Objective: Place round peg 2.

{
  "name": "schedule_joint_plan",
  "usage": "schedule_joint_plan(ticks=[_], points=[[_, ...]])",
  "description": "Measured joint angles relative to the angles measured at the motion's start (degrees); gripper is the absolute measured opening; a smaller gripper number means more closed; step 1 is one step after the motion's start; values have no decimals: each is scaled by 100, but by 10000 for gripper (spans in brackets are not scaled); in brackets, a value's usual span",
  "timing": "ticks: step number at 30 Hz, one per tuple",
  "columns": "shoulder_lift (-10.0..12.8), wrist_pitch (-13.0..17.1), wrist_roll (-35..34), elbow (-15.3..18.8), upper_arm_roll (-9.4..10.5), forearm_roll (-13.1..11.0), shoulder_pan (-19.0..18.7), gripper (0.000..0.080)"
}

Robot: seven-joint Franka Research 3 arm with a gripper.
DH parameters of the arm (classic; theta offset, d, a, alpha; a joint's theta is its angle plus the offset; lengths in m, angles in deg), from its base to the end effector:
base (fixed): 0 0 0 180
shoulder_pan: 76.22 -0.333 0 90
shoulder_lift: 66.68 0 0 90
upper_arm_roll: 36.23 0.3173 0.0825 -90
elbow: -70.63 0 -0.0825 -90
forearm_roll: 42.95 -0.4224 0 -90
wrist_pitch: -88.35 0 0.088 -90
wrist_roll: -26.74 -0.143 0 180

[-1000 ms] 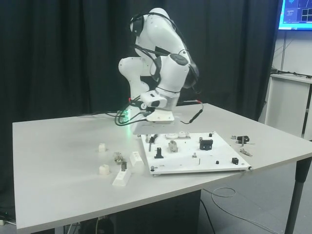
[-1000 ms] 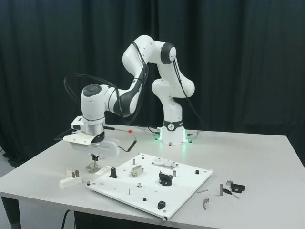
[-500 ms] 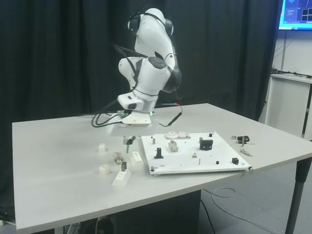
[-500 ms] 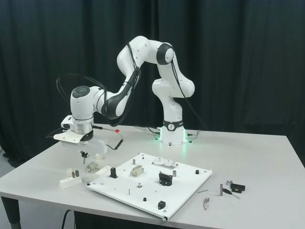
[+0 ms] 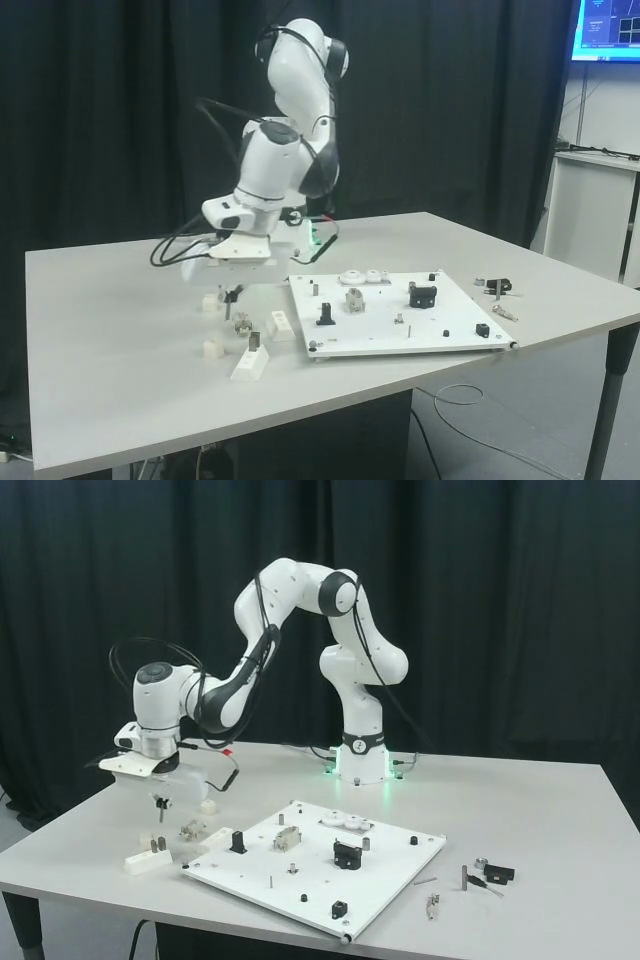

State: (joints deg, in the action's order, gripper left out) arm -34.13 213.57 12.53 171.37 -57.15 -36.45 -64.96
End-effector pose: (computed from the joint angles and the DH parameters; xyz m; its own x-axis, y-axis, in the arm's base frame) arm 0.5741 -0.3589 0.1974 0.7612 -0.6464 -0.0523 -0.6064 -0.7380 0.2959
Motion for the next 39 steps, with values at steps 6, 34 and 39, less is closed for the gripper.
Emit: schedule_joint_plan(ticks=[6, 34, 39], points=[[25, 266, 298, 159, -74, -237, 100, 67], [336, 397, 660, 222, -258, -601, 132, 67], [389, 397, 660, 205, -275, -658, 132, 67]])
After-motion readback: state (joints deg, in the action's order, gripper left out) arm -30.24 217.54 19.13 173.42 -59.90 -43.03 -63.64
